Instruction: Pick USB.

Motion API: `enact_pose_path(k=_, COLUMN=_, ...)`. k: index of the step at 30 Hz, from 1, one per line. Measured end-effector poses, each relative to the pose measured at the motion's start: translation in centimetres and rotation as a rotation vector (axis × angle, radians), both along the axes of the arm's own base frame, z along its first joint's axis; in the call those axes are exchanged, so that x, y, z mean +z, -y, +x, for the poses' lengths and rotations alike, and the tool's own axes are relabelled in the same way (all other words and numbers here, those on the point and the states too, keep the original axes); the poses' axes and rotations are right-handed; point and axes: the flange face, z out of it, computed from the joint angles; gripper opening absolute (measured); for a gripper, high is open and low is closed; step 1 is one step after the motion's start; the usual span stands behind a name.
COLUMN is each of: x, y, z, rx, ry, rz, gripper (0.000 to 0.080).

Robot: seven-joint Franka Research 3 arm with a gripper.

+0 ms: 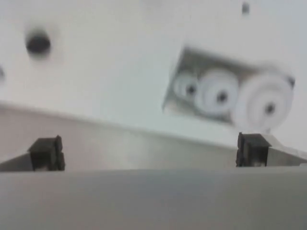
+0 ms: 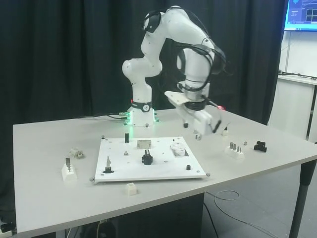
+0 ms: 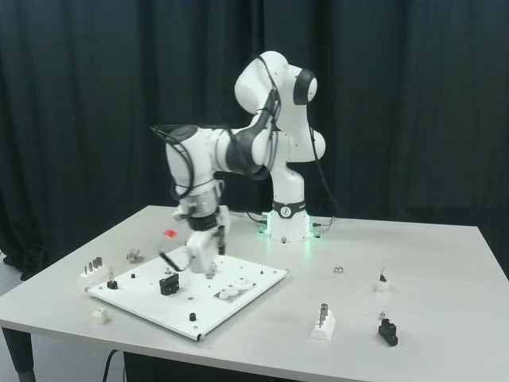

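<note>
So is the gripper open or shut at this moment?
Open. In the wrist view the two black fingertips stand far apart with nothing between them; the gripper hangs above the white board, near its recess of white gears.

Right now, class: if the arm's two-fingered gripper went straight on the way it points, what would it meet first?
Probably the flat white board, near its recess of white round gears; the open gripper hangs above it, though depth is uncertain.

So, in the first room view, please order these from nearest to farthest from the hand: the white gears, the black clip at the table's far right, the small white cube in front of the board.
1. gears, just below the hand
2. clip, right
3. cube, front
</note>
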Motion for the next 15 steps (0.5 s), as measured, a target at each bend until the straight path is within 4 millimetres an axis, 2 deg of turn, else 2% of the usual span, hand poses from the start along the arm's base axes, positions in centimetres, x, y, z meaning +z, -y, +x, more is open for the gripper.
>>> enact_pose_path(k=15, x=0.1, y=-11.1, z=-1.5, rx=0.046, ry=-0.013, rz=0.007, gripper=0.08)
